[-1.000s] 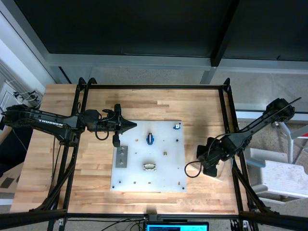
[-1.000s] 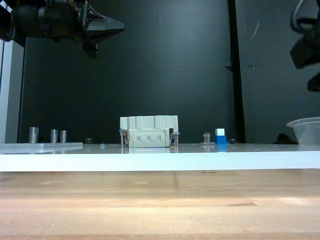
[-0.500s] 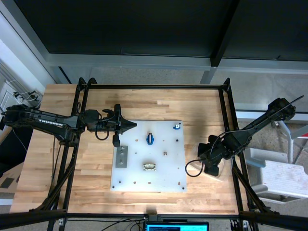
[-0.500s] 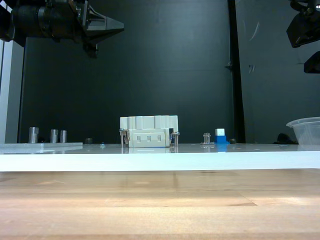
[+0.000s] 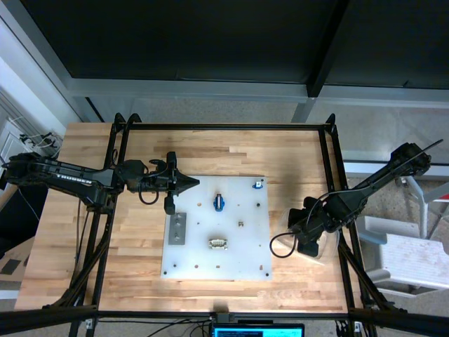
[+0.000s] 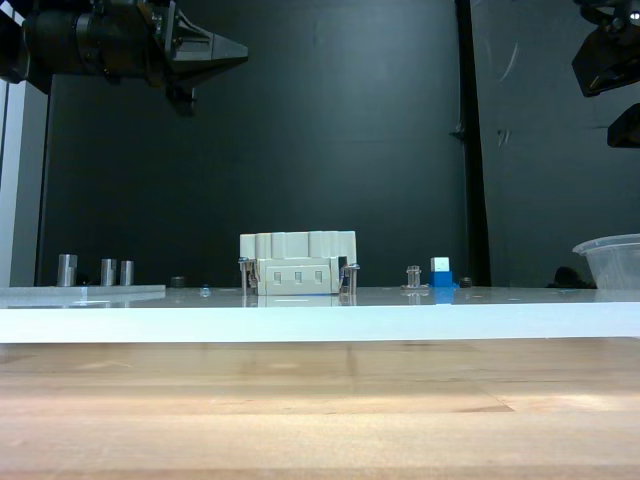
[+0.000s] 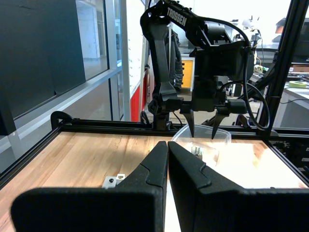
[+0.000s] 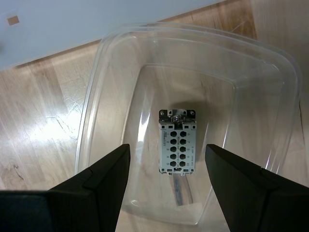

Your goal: Remove the HAN10-E connector and place it in the container

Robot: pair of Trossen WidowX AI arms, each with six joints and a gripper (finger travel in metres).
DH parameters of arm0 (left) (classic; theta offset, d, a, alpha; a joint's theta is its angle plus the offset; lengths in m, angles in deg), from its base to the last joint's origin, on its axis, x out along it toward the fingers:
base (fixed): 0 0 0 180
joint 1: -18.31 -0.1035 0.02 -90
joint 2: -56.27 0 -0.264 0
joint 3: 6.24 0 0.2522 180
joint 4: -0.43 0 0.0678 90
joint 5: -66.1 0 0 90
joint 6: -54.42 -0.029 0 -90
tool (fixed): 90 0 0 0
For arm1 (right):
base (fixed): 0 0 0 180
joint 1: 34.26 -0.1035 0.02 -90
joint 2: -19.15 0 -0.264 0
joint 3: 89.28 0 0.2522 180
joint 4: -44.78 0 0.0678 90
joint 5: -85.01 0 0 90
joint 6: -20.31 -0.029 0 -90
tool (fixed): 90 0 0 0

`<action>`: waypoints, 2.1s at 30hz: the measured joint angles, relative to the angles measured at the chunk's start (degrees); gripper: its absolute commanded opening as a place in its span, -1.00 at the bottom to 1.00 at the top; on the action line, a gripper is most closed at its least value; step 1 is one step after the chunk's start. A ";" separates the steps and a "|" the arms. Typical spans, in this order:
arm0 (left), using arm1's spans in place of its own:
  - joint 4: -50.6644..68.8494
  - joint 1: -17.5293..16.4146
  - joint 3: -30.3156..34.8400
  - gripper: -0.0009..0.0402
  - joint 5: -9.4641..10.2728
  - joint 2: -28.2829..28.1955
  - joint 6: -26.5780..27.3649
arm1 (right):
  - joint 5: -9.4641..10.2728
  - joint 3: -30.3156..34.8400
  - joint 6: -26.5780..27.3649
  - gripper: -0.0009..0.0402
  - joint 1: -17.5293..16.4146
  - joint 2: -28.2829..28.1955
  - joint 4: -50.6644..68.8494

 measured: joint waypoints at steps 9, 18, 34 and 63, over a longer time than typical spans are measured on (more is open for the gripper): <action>-0.02 0.00 0.00 -0.96 0.00 0.00 0.00 | 0.00 -0.02 -0.02 0.10 0.02 0.00 -0.22; -0.02 0.00 -0.02 -0.96 0.00 0.00 0.02 | 0.02 -0.02 -0.02 0.10 0.00 0.00 -0.44; -0.02 0.00 0.00 -0.96 0.02 0.00 0.00 | 0.00 -0.04 -0.02 0.10 0.00 0.00 -1.77; -0.02 0.00 -0.02 -0.96 0.00 0.00 0.00 | 0.00 -0.04 -0.02 0.10 0.02 0.00 -1.77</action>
